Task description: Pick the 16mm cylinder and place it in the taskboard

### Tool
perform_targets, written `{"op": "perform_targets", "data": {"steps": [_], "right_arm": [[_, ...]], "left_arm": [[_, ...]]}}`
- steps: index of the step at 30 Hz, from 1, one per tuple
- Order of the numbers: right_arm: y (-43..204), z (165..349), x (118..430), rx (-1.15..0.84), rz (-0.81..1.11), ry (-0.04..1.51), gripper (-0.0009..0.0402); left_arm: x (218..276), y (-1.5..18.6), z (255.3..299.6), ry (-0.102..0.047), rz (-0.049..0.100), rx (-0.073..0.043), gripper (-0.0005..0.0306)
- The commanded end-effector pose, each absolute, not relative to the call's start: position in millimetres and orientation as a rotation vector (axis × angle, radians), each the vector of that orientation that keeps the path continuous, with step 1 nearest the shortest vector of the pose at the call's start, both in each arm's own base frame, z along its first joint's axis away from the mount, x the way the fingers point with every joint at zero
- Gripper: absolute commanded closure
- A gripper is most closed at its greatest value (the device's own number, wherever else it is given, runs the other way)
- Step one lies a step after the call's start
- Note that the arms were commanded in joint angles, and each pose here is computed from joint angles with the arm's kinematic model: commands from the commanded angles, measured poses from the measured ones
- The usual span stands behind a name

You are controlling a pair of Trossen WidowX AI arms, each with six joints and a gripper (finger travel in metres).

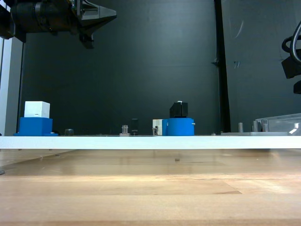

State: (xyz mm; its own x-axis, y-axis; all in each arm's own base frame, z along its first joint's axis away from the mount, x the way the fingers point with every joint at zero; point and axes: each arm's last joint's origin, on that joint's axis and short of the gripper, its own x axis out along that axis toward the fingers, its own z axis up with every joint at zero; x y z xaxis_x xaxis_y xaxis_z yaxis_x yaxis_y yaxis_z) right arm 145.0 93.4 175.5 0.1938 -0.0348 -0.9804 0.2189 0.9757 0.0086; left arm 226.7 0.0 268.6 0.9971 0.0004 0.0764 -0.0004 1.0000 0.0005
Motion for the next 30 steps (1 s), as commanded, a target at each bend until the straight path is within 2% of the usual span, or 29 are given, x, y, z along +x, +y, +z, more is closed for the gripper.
{"op": "perform_targets", "data": {"steps": [1,14,30], "right_arm": [[93.0,174.2,144.6,0.159,-0.181,1.366,0.0178],[93.1,173.3,145.1,0.180,-0.192,1.358,0.0183],[93.0,172.6,145.0,0.192,-0.201,1.355,0.0263]], "left_arm": [[226.8,0.0,268.6,-0.076,0.000,0.001,0.0300],[226.8,0.0,268.6,-0.076,0.000,0.001,0.0300],[226.8,0.0,268.6,-0.076,0.000,0.001,0.0300]]}}
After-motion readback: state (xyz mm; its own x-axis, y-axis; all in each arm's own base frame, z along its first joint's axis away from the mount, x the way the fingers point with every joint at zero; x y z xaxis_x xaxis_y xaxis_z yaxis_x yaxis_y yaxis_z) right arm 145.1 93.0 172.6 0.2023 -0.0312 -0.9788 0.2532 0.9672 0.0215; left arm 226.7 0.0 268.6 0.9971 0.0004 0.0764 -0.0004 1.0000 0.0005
